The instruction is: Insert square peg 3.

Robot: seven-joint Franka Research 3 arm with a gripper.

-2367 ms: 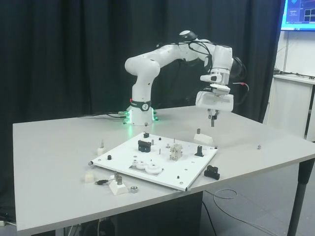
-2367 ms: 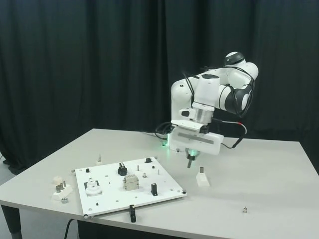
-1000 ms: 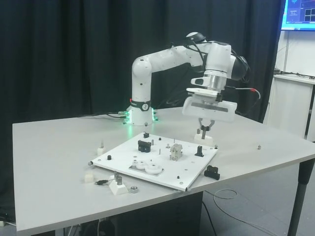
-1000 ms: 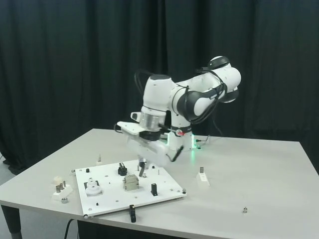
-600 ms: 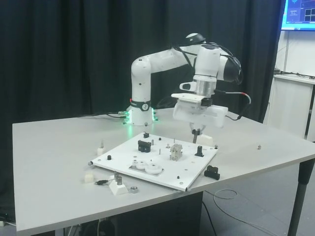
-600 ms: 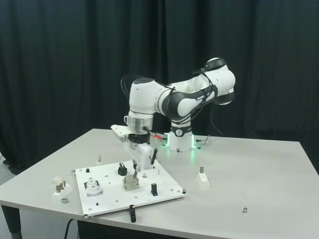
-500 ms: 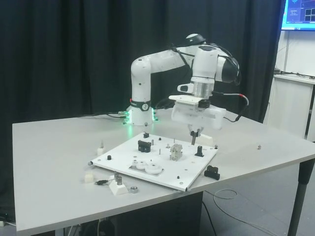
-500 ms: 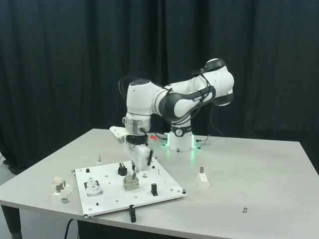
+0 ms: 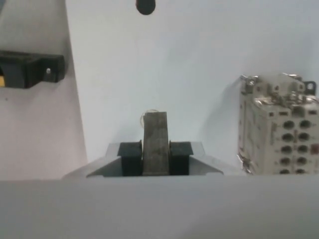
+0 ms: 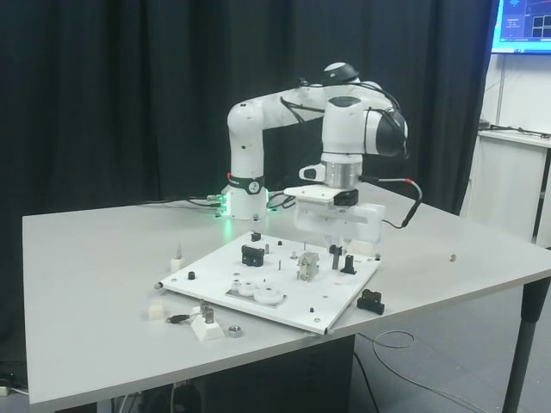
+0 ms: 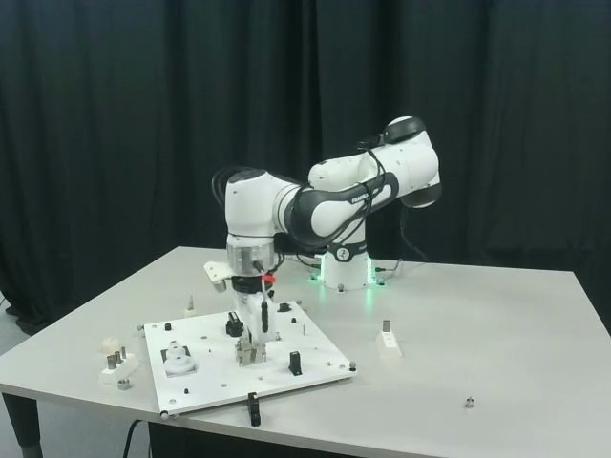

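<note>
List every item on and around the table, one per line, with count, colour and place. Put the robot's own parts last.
Table: one, grey, carrying everything.
Board: one, white, flat near the table's front edge.
Connector block: one, whitish, upright mid-board, beside the end effector.
Black brackets: several on the board, small.
Black clip: one, on the table at the board's edge.
White discs: a few, near the board's front.
White holder blocks: two, on the table off the board, each with grey pegs.
Square peg: one, grey, between the fingers.
Curtain: black, behind.
Arm: one, white, green light at its base.
End effector: one, black fingers, shut on the peg above the board.
</note>
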